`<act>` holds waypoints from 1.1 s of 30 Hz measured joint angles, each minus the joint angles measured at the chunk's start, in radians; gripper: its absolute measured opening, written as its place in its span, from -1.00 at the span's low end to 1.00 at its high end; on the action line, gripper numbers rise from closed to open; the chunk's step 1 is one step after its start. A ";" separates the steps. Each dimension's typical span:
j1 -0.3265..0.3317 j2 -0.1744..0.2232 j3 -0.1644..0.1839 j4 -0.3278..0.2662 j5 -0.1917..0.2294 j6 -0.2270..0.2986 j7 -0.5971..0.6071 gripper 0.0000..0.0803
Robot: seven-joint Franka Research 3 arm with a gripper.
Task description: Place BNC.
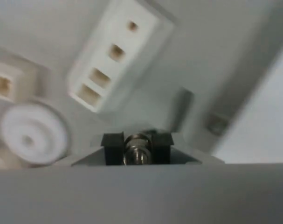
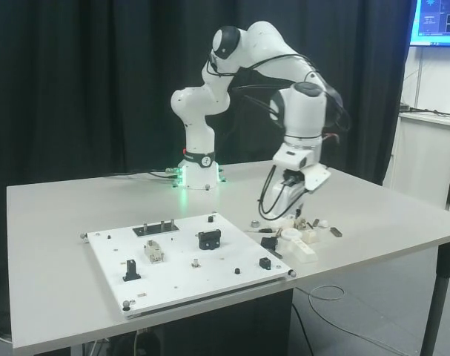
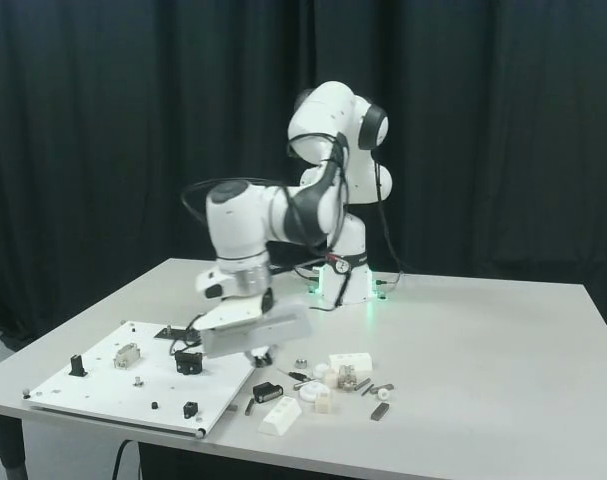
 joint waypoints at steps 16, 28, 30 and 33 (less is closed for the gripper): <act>0.149 -0.004 0.007 -0.046 -0.035 0.029 0.294 -0.70; 0.252 -0.048 0.015 -0.165 -0.075 0.111 0.452 -0.70; 0.264 -0.059 0.021 -0.188 -0.091 0.136 0.472 -0.70; 0.273 -0.072 0.034 -0.222 -0.111 0.178 0.505 -0.70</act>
